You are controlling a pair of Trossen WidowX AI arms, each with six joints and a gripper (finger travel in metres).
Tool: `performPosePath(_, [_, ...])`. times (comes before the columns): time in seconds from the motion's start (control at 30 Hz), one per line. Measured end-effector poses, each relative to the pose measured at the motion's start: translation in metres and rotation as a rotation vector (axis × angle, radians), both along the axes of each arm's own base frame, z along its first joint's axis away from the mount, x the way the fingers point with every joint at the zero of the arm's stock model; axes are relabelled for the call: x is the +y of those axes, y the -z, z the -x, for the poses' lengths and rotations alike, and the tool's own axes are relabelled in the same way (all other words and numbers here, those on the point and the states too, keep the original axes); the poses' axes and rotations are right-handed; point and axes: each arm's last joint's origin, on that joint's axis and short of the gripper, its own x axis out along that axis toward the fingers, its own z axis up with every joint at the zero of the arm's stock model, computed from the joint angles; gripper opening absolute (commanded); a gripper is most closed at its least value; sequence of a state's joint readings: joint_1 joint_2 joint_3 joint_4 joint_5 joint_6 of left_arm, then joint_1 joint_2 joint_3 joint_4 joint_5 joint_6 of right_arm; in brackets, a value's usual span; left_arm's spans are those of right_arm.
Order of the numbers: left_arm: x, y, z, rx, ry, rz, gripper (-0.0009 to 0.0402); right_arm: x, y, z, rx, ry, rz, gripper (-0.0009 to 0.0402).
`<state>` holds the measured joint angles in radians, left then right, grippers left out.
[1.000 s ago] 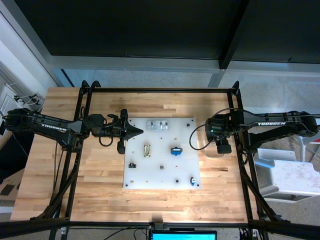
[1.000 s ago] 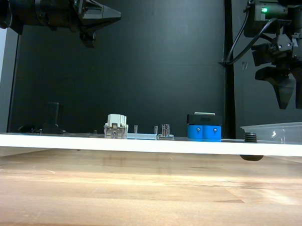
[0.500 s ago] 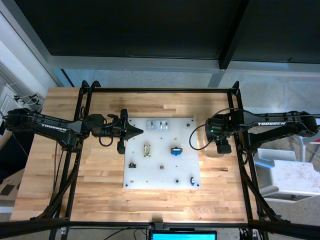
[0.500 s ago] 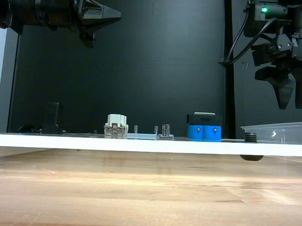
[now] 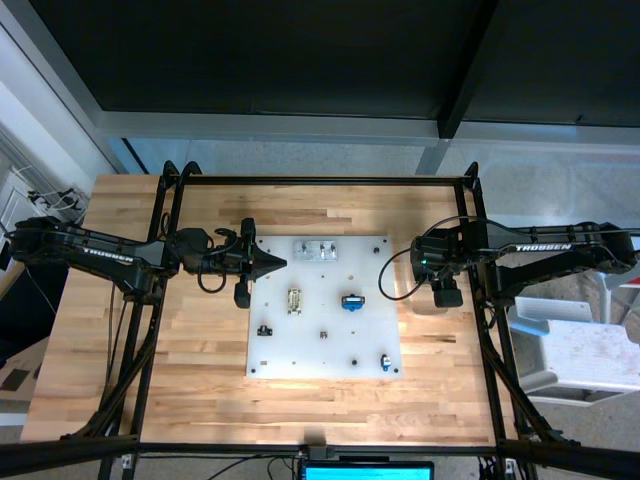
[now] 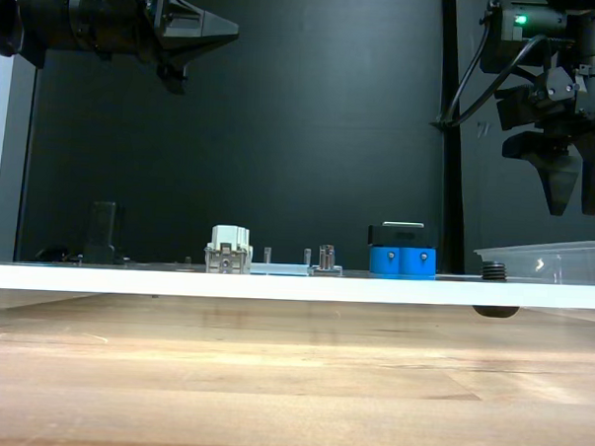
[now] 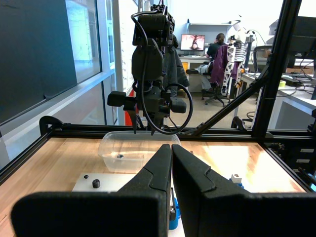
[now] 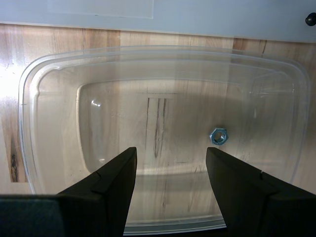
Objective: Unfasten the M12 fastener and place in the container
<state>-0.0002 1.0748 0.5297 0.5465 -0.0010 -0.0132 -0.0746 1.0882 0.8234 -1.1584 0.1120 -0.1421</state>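
Wood tabletop carries white board at frame centre in the high view. On board: silver block at upper edge, grey-white connector left of blue block, small black part lower left, silver post mid-board, blue-topped plug lower right. Lit screen at bottom edge. Left wrist view: seated person by monitor, far off.
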Motion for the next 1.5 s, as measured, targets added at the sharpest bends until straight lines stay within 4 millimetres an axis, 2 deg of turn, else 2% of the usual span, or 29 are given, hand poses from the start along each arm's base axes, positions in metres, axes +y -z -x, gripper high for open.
performPosePath(1.5, [0.0, -0.0001, 0.0, 0.0, 0.0, 0.0, 0.0, -0.0002, -0.0004, -0.0025, -0.026, 0.0, 0.002, 0.0194])
